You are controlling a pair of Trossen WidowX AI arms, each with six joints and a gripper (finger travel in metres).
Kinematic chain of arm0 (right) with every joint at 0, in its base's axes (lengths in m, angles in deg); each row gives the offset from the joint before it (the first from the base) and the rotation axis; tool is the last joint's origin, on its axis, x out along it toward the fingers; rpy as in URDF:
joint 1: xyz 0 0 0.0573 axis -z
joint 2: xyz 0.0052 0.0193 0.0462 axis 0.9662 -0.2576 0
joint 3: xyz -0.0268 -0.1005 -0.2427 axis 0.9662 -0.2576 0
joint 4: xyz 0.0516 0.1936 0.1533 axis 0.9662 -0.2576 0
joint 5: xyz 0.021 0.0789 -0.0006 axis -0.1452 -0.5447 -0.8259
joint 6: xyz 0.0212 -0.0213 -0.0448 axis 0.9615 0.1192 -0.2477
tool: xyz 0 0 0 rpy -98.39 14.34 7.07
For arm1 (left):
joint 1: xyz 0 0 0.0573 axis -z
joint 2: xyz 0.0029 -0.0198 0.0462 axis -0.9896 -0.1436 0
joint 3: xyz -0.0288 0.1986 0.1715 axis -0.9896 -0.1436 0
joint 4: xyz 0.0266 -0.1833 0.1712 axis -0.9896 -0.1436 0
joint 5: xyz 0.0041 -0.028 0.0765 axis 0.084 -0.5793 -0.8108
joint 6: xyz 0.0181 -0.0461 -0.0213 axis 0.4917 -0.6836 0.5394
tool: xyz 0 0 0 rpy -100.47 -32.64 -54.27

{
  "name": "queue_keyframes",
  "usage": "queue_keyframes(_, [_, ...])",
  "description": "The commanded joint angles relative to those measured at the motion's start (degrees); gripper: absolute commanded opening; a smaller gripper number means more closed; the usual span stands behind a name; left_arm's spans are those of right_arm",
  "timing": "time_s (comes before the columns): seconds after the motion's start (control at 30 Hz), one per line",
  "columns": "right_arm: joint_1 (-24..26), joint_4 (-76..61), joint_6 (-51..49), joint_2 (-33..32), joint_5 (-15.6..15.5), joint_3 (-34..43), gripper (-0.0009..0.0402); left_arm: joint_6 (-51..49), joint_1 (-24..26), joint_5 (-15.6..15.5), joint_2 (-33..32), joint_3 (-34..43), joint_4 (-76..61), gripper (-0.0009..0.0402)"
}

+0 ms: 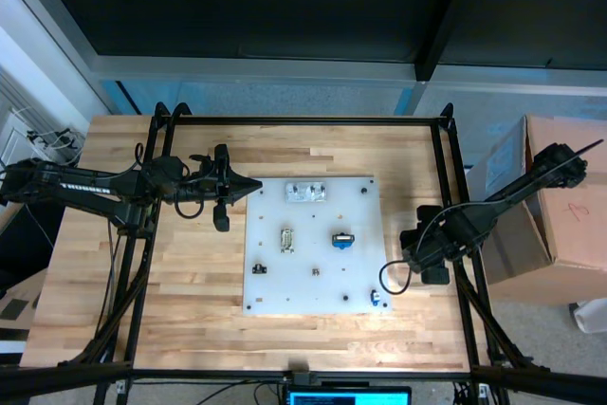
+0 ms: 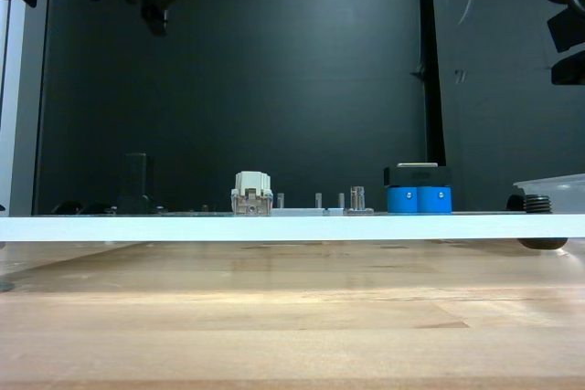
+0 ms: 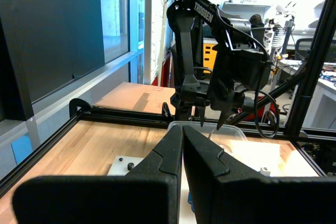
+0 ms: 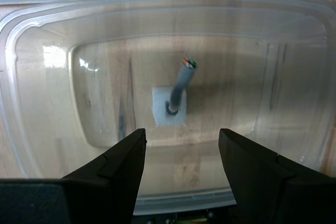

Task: Pick the RJ45 connector and install on the taskboard

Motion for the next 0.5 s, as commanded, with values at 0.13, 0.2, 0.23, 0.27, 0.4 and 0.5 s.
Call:
queue_keyframes(0.13, [0.92, 1.29, -2.32, -2.58, -0.70, -0.42, 0.0192, 0.00, -0.02, 0.02, -0.02, 0.02, -0.02, 0.0000])
queue_keyframes(0.2, [1.66, 1.53, -3.48, -3.26, -1.05, -0.48, 0.0192, 0.00, -0.02, 0.02, -0.02, 0.02, 0.00, 0.0000])
queue_keyframes(0.23, [2.10, 1.64, -4.13, -3.65, -1.07, -0.52, 0.0193, 0.00, -0.02, 0.02, -0.02, 0.02, 0.00, 0.0000])
queue_keyframes(0.27, [2.47, 1.75, -4.55, -3.93, -1.05, -0.57, 0.0192, 0.00, 0.00, 0.02, -0.02, 0.02, 0.00, 0.0000])
queue_keyframes(0.4, [2.71, 3.63, -5.03, -5.11, -1.46, -1.62, 0.0192, 0.00, -0.02, 0.02, -0.02, 0.02, 0.00, 0.0000])
queue_keyframes(0.5, [2.80, 5.81, -5.11, -5.84, -2.14, -3.41, 0.0192, 0.00, 0.00, 0.02, -0.02, 0.02, 0.00, 0.0000])
